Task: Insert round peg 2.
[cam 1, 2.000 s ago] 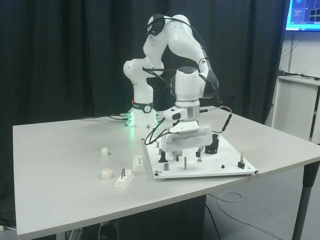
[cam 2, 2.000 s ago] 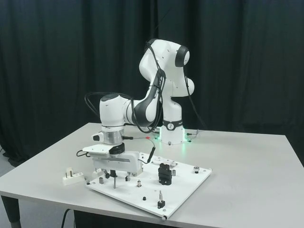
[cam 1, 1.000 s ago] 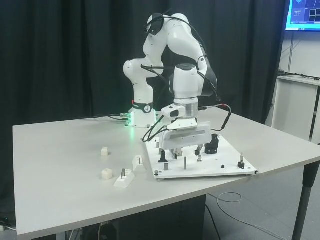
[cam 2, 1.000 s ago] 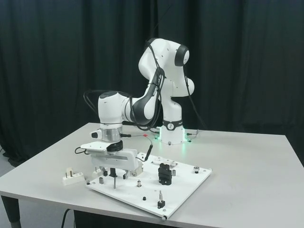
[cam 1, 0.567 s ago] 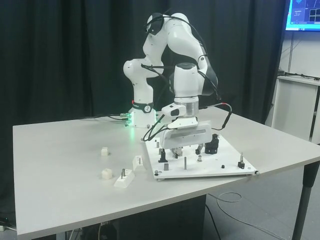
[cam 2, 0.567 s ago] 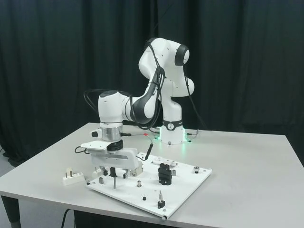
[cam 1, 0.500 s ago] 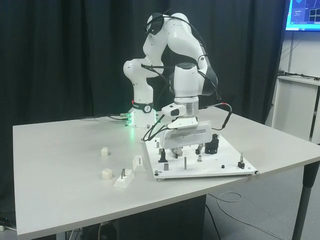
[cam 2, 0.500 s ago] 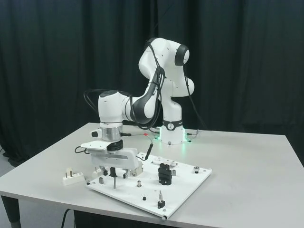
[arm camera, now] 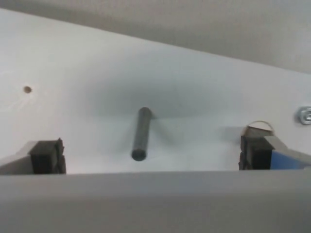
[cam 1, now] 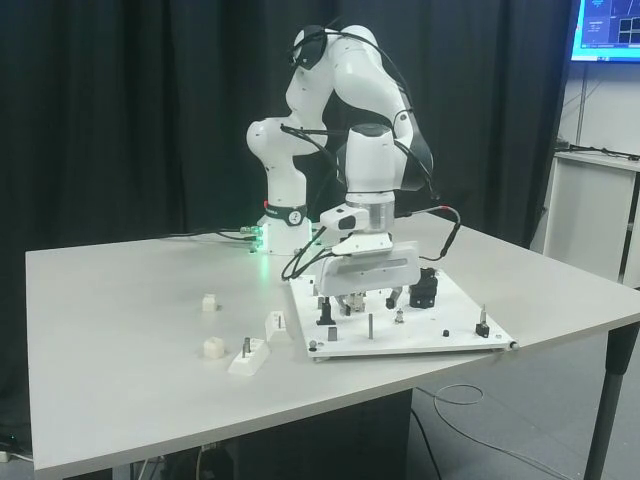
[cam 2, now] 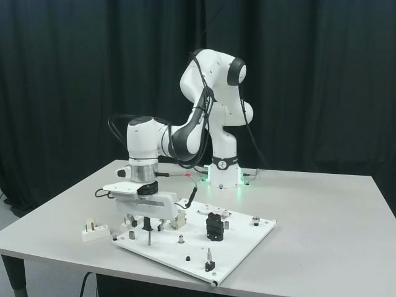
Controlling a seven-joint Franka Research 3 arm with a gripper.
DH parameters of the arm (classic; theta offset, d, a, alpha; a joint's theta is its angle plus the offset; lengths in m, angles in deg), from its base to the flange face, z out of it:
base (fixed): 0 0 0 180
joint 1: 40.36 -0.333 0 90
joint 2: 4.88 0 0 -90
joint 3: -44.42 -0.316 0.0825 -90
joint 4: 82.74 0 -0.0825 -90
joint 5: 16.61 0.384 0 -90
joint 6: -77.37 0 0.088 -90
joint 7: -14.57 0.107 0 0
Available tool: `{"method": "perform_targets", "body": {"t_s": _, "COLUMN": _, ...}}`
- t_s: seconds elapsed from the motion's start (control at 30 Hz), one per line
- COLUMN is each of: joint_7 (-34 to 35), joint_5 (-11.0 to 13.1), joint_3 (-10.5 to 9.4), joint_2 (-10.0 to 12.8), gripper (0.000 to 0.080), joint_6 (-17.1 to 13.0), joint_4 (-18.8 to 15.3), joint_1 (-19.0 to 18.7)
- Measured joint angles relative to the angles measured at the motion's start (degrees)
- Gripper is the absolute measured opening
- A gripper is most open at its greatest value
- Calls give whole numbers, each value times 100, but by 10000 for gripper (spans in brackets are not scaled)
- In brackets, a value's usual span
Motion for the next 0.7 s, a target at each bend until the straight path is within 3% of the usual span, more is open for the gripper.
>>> {"method": "perform_targets", "body": {"t_s": 0.7, "joint_7": 242, "joint_5": -608, "joint_3": 132, "joint_2": -5, "gripper": 800, "joint_6": 0, "joint_4": 9, "joint_1": 38}}
